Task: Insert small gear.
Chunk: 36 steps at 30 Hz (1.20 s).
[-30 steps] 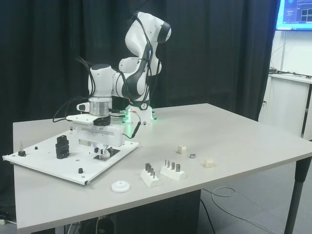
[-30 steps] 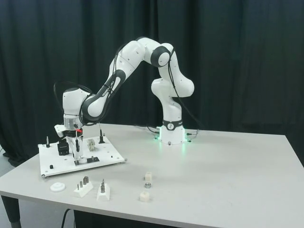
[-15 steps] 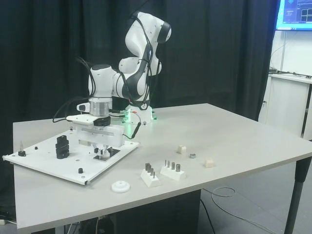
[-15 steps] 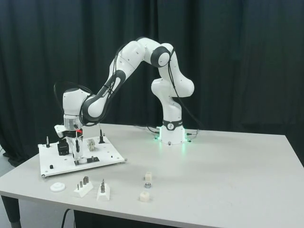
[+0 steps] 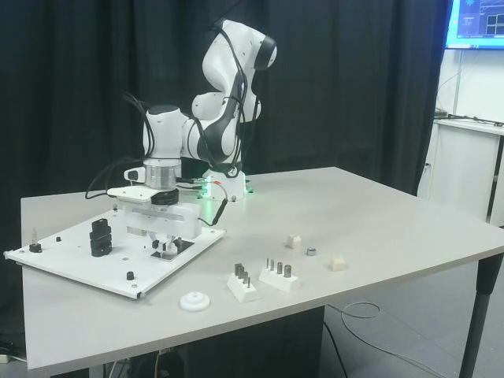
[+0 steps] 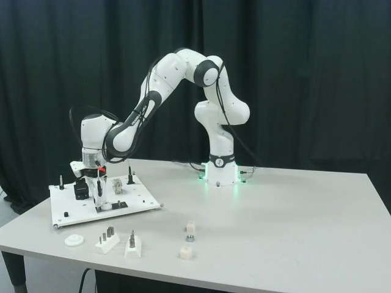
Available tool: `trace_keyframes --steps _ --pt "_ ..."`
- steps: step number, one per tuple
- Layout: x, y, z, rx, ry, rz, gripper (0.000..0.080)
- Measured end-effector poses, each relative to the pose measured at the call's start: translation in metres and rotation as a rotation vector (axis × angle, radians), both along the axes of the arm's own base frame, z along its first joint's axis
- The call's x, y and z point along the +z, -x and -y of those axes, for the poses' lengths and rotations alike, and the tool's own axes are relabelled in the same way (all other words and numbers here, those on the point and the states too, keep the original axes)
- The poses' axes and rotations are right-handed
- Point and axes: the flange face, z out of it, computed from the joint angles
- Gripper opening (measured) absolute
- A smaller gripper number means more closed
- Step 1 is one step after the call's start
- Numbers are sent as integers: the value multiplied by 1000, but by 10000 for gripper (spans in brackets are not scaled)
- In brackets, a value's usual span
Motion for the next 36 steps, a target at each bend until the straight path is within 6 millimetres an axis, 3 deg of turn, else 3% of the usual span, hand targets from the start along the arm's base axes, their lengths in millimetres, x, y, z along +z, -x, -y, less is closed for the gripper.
trace_keyframes --steps 36 --pt "0 0 3 73 -20 -3 196"
